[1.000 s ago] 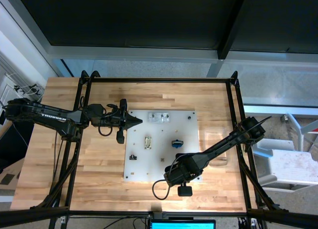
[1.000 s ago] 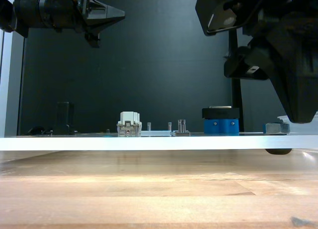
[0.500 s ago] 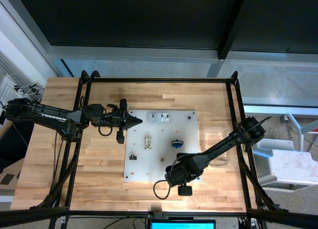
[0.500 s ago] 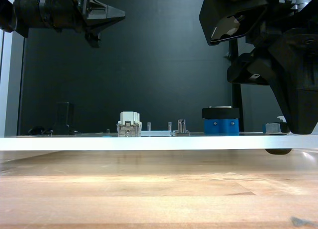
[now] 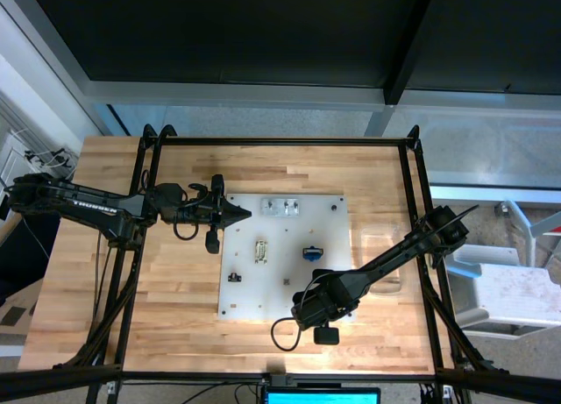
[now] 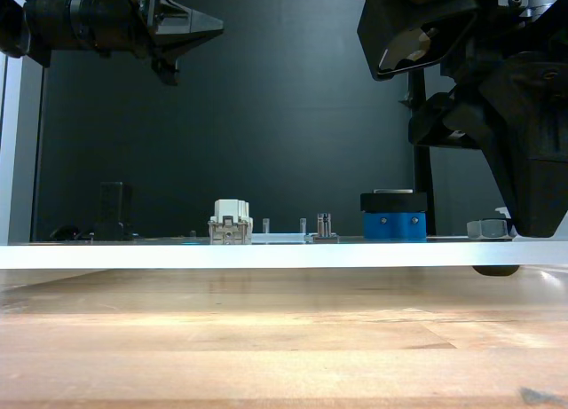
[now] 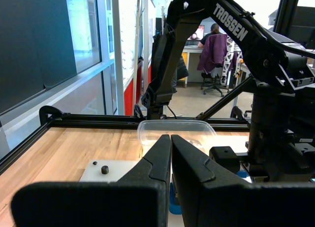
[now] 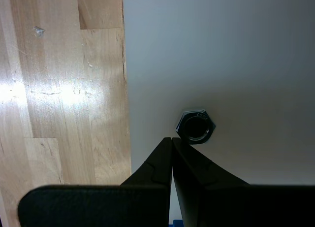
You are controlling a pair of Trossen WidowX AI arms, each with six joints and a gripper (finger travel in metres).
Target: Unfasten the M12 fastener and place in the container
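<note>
The small silver M12 nut sits on its stud, low against the white board, its dark centre showing. My right gripper is shut with nothing between its fingers, its tips just beside the nut. In the low view the nut shows left of the right gripper. From above, the right gripper hangs over the board's near right edge and hides the nut. The clear container lies right of the board, nothing visible in it. My left gripper hovers shut at the board's far left.
On the board stand a blue block, a white connector, a silver post and small fittings at the far edge. A black frame rings the wooden table. The right arm crosses over the container.
The right gripper has shifted slightly, and more of the nut now shows beside its fingers in the low view. The left arm has not moved.
</note>
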